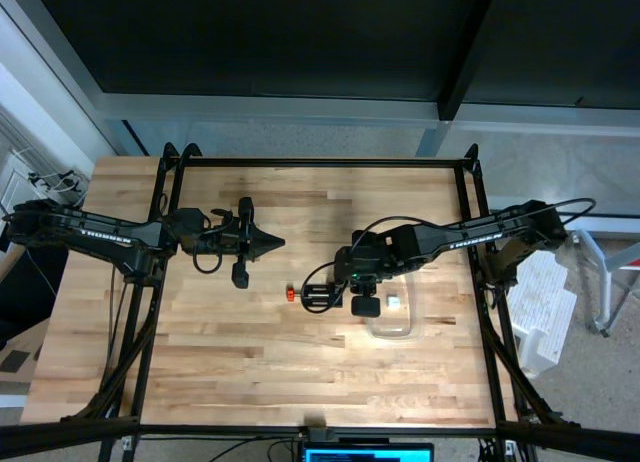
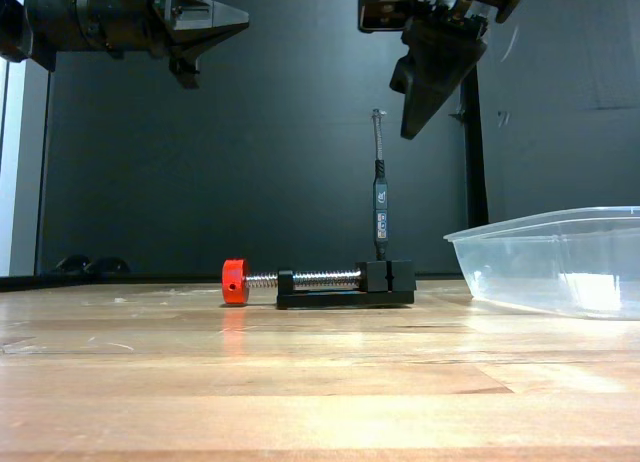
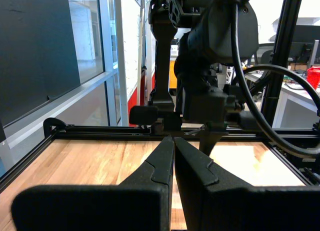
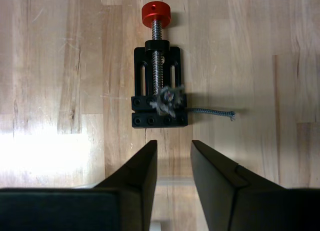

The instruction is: Remove the USB-C connector from taskboard and place in the container

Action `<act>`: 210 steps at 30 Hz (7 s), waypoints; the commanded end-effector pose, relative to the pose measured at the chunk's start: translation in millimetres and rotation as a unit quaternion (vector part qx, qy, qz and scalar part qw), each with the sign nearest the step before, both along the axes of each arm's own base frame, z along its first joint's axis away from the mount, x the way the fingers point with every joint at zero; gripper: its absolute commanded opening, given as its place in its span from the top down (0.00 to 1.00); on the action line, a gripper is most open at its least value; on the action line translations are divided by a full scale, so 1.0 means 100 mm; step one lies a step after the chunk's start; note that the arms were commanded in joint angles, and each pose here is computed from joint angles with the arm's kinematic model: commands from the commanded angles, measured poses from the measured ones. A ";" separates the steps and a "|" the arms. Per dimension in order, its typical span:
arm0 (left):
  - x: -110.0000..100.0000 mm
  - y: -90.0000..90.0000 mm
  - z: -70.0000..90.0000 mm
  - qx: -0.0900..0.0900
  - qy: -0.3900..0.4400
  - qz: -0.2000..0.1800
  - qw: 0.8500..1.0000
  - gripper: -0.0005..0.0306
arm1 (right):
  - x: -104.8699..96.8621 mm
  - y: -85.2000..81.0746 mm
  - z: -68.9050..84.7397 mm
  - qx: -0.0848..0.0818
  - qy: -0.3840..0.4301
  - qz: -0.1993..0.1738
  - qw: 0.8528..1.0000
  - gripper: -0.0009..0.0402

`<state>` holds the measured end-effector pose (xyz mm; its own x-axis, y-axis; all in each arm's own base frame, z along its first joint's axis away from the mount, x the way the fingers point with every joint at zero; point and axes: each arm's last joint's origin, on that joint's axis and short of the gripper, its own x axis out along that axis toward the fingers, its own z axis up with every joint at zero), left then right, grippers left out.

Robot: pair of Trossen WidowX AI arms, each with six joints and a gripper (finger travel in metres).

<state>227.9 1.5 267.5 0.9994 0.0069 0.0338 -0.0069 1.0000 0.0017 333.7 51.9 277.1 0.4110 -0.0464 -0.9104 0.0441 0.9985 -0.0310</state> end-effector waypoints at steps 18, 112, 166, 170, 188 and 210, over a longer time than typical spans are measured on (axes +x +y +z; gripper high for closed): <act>0.00 0.00 0.00 0.000 0.000 0.000 1.000 0.98 | 0.25 0.04 -0.33 -0.005 0.023 0.003 1.000 0.59; 0.00 0.00 0.00 0.000 0.000 0.000 1.000 0.98 | 0.13 0.01 0.04 -0.003 -0.017 0.020 1.000 0.98; 0.00 0.00 0.00 0.000 0.000 0.000 1.000 0.98 | -0.83 0.02 -0.39 0.001 0.034 -0.022 0.999 0.56; 0.00 0.00 0.00 0.000 0.000 0.000 1.000 0.98 | -0.83 0.02 -0.23 0.011 0.007 -0.018 1.000 0.60; 0.00 0.00 0.00 0.000 0.000 0.000 1.000 0.98 | -0.95 -0.39 0.30 0.002 -0.203 0.008 0.979 0.99; 0.00 0.00 0.00 0.000 0.000 0.000 1.000 0.98 | -0.96 -0.60 0.18 0.007 -0.495 0.018 0.869 0.98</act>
